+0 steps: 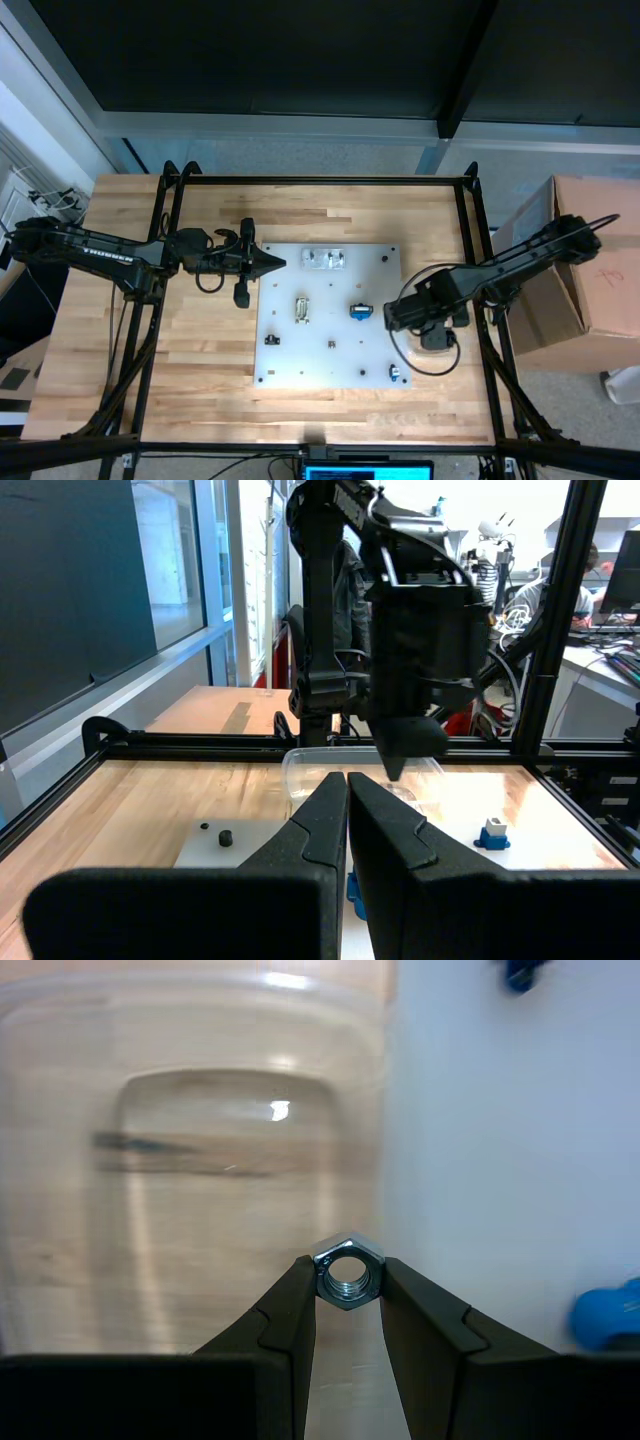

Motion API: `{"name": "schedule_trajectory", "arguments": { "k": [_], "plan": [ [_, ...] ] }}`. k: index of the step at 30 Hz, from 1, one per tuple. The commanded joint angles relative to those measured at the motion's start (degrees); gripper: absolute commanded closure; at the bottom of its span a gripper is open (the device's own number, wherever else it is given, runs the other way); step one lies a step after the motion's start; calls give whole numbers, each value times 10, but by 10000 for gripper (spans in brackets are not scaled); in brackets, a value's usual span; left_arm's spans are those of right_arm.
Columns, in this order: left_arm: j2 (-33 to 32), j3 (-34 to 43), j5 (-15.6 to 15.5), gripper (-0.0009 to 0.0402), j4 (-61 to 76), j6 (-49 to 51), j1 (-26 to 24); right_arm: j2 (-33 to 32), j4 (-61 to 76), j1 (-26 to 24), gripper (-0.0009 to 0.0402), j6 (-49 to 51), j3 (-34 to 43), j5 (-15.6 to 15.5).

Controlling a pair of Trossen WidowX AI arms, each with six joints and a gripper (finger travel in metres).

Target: Pick the M12 nut and place it on its threads and fasten

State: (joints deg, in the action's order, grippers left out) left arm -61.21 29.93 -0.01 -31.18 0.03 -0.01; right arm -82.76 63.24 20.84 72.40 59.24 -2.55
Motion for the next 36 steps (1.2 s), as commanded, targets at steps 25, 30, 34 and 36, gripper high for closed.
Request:
{"name": "schedule_trajectory", "arguments": {
  "k": [25, 30, 34, 36],
  "plan": [
    [0, 0, 0, 393, 0, 0, 0, -312, 4, 48, 393, -30, 329, 2],
    [0, 0, 0, 393, 0, 0, 0, -330, 2, 61, 393, -30, 339, 2],
    [0, 0, 0, 393, 0, 0, 0, -331, -3, 66, 393, -47, 339, 2],
    [0, 0, 0, 393, 0, 0, 0, -331, -4, 67, 393, -47, 339, 2]
  ]
}}
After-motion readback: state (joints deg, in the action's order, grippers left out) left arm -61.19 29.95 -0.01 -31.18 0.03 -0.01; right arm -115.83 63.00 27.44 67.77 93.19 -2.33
